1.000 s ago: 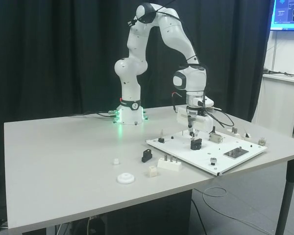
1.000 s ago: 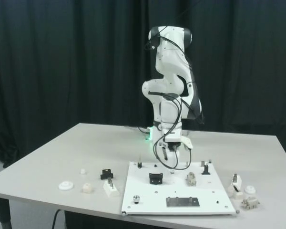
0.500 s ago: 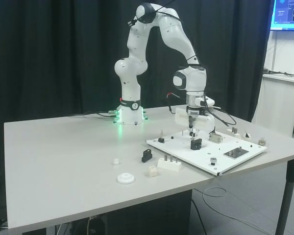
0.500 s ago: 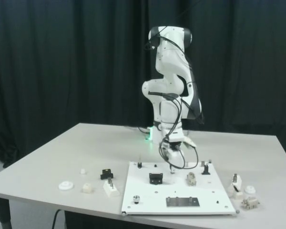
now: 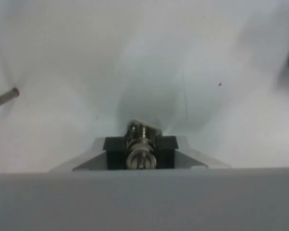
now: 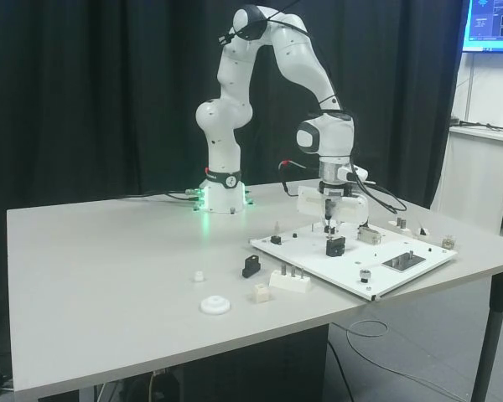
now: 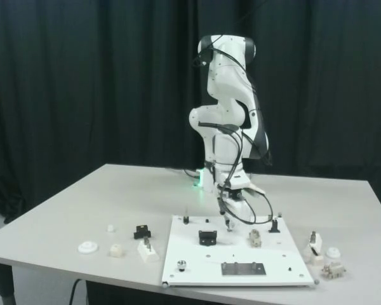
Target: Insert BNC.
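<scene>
Metal BNC connector (image 5: 141,147), ribbed barrel, clamped between my fingers; black pads (image 5: 114,153) press it from both sides in the lower centre of the wrist view. My gripper (image 6: 327,219) points straight down, right of centre in the first room view, holding the connector just over the white board (image 6: 314,260). One black block (image 6: 335,246) stands on the board just below my gripper. Further out, lower left of the board: a black clip (image 6: 250,267), white round parts (image 6: 215,306), grey table (image 6: 101,260).

The metal BNC plug (image 5: 141,147) stands upright between black pads, its round ridged barrel just above the white board (image 5: 207,72).
</scene>
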### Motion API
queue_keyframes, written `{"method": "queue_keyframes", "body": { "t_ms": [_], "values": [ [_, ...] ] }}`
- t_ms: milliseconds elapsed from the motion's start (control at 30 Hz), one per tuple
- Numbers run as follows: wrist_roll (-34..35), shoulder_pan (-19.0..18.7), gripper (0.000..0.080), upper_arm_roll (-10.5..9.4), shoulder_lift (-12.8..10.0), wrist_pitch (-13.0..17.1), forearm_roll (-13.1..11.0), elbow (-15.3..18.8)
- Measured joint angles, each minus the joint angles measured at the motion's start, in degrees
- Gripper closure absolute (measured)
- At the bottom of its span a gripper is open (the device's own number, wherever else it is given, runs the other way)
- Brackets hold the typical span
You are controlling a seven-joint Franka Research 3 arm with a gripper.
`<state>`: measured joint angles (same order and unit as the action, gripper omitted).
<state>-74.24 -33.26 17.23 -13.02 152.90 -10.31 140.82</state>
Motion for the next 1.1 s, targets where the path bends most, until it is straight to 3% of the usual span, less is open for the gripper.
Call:
{"method": "queue_keyframes", "body": {
  "t_ms": [1100],
  "values": [
    [-0.68,0.04,0.0682,-0.07,-1.09,-0.02,-0.57,-0.53]
  ]
}}
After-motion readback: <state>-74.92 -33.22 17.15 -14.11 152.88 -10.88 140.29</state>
